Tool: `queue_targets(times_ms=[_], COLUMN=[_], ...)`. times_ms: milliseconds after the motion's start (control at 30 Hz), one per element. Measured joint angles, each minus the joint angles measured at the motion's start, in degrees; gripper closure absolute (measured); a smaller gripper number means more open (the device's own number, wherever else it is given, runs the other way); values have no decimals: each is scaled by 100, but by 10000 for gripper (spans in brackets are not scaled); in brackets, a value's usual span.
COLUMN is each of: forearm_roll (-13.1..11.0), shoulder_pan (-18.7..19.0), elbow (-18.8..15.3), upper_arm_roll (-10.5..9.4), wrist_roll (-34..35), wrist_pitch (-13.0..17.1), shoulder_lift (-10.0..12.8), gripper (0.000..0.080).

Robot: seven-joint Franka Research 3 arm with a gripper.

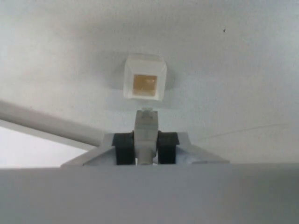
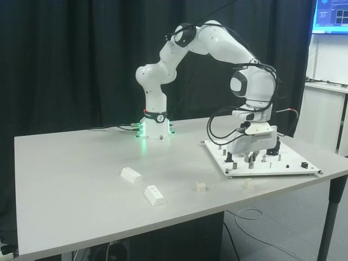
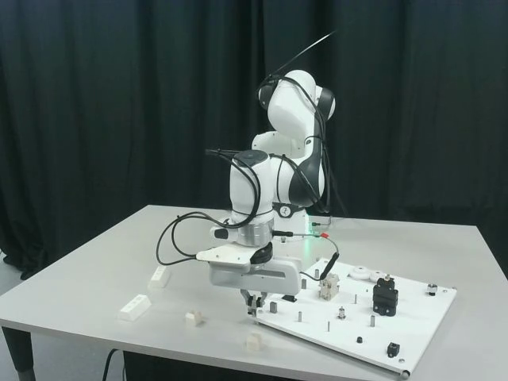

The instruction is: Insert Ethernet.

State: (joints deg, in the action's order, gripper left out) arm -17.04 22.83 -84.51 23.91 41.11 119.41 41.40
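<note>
My gripper (image 1: 145,148) is shut on a grey-white Ethernet plug (image 1: 145,122), which points out past the black fingers (image 1: 123,145). Just beyond the plug tip sits a small white socket cube (image 1: 145,82) with a square opening facing the camera; a short gap separates them. In the first room view the gripper (image 2: 250,158) hangs low over the front edge of the white board (image 2: 296,168), and the cube (image 2: 248,183) lies on the table right below it. The second room view shows the gripper (image 3: 252,304) above the same cube (image 3: 253,340).
The white board (image 3: 417,325) carries pegs and a black part (image 3: 385,295). Another small white cube (image 2: 201,186) and two oblong white blocks (image 2: 131,174) (image 2: 155,194) lie on the grey table. The arm's base (image 2: 155,128) stands at the back. The table's front edge is close.
</note>
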Motion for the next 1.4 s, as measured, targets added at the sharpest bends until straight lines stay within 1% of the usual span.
queue_targets(times_ms=[333,633,900,1133,1400], forearm_roll=[27,98,99,91,86], shoulder_pan=[-8,-29,-33,-11,77], elbow=[0,5,61,159,310], upper_arm_roll=[3,6,-9,-95,-298], wrist_roll=[0,-20,-256,-573,-919], wrist_pitch=[28,57,60,60,60], shoulder_lift=[0,0,-1,-16,-71], gripper=[705,705,705,705,705])
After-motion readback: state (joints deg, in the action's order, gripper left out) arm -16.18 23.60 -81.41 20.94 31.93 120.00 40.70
